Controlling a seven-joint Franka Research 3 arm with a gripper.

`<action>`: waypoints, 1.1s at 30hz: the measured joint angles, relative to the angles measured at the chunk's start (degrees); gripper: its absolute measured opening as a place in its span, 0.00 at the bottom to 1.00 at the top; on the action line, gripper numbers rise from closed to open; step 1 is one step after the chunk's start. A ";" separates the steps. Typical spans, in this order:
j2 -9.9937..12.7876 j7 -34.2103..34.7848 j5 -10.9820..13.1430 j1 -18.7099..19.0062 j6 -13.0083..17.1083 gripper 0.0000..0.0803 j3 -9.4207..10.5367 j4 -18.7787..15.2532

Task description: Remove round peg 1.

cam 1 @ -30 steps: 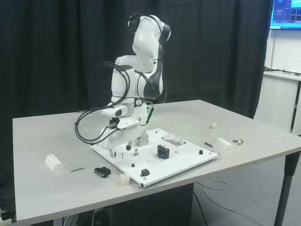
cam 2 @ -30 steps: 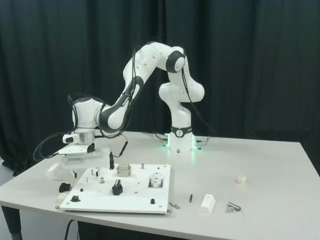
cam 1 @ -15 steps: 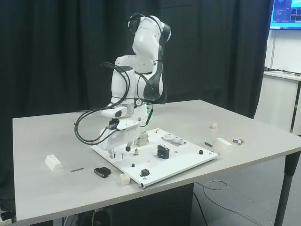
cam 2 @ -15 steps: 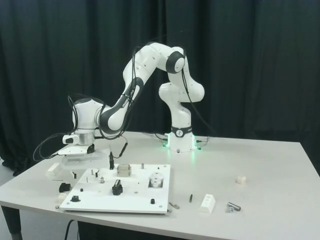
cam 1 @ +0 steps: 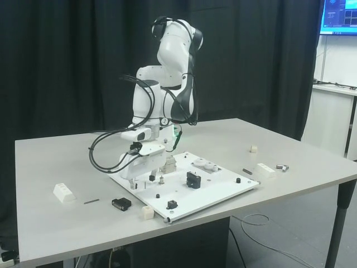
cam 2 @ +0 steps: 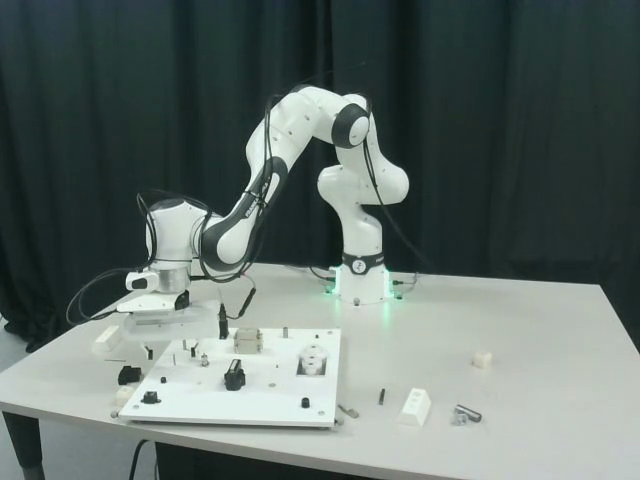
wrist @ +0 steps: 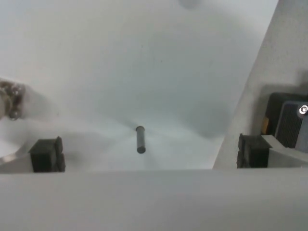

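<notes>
Round peg 1 (wrist: 140,139) is a short dark pin standing upright in the white board (wrist: 144,57). My gripper (wrist: 149,153) hangs over the board's near-left corner, open, with one black fingertip (wrist: 46,155) on each side of the peg and a wide gap to each. Neither fingertip touches the peg. In the room views the gripper (cam 1: 134,180) (cam 2: 150,348) points straight down just above the white board (cam 1: 215,191) (cam 2: 275,398); the peg itself is too small to make out there.
The board carries several small black and grey fittings, such as a black block (cam 1: 193,180). Off the board lie a black connector (cam 1: 121,204) (wrist: 288,126), a white cube (cam 1: 147,212), a white block (cam 1: 63,192), a thin pin (cam 1: 91,201) and another white block (cam 1: 265,169).
The hand has shifted slightly inward over the board's corner and a little lower. Nothing on the table has moved.
</notes>
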 joint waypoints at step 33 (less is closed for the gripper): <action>1.34 -0.16 0.08 -0.39 -1.07 0.13 0.49 1.03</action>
